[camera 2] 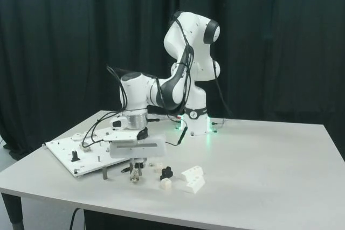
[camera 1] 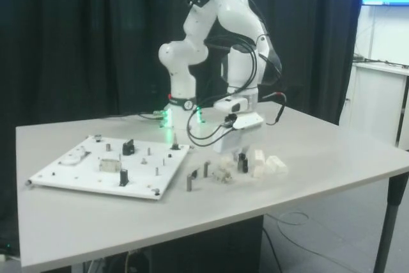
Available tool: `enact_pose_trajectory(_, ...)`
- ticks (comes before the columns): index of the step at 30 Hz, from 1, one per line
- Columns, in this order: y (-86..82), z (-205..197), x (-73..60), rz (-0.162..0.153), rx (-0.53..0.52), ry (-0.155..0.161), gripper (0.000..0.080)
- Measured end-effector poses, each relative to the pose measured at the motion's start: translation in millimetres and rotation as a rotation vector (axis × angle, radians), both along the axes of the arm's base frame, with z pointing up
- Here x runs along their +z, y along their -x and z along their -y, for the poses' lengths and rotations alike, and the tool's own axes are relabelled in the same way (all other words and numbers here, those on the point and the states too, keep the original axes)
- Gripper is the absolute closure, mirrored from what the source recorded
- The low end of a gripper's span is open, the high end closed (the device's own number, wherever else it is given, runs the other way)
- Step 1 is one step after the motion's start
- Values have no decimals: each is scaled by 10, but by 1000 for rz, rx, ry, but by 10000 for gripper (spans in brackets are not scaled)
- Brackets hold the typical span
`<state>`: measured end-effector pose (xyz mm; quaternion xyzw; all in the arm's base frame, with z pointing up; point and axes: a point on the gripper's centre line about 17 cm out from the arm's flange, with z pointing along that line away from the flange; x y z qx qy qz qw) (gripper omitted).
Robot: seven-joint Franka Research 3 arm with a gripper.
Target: Place round peg 3.
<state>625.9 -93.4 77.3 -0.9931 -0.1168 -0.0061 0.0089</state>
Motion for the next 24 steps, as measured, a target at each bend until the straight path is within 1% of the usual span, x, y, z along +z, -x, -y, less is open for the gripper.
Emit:
enact_pose_trajectory(4,-9,-27,-68,17,5,9,692)
enact_pose_trajectory(9,-20,-46,-147,28,20,23,692)
enact_pose_trajectory(15,-19,-53,-232,31,46,42,692)
enact_pose_trajectory(18,-3,-49,-270,26,58,53,692)
enact_pose_trajectory(24,11,-47,-342,22,67,61,692)
